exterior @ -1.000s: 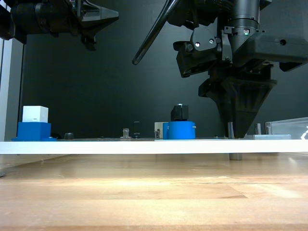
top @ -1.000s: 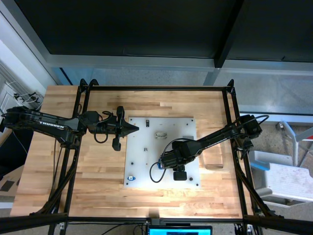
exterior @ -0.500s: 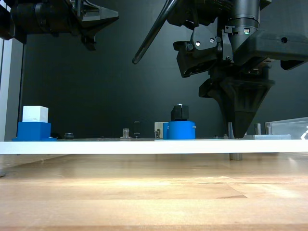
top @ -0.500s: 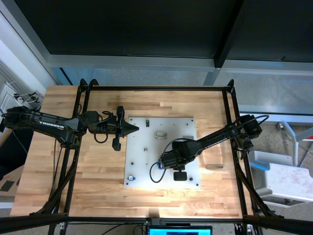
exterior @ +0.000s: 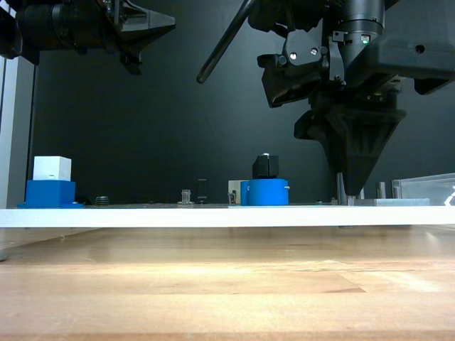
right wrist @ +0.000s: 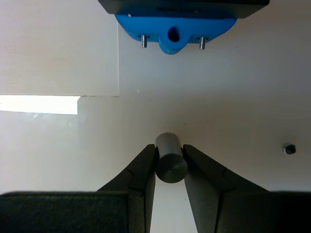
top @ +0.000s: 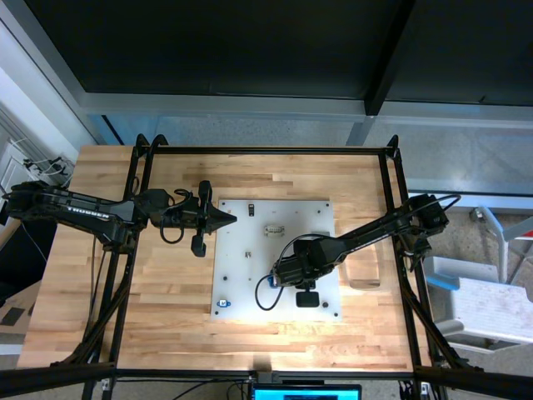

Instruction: Pick the 16mm cylinder and place it in the container

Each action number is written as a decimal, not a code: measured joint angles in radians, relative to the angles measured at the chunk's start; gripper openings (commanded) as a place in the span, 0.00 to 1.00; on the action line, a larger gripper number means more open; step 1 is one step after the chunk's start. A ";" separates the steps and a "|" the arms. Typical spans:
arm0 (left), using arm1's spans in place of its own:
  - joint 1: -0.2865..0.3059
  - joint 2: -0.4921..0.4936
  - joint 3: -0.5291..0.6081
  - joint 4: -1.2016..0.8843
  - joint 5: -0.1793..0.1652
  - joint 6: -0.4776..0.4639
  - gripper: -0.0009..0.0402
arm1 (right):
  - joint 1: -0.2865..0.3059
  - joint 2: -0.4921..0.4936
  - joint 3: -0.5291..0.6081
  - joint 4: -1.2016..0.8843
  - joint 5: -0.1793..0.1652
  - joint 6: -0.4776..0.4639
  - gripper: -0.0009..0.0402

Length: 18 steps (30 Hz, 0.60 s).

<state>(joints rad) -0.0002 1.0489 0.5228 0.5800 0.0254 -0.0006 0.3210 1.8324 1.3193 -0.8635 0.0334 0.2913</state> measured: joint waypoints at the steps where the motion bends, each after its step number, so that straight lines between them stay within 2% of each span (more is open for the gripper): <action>1: 0.000 0.000 0.000 0.000 0.000 0.000 0.02 | 0.000 -0.004 0.000 -0.002 0.000 0.000 0.12; 18: 0.000 0.000 0.000 0.000 0.000 0.000 0.02 | 0.000 -0.084 0.007 -0.068 -0.001 0.000 0.12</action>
<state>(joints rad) -0.0002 1.0489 0.5228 0.5804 0.0254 -0.0006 0.3214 1.7481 1.3262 -0.9310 0.0322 0.2909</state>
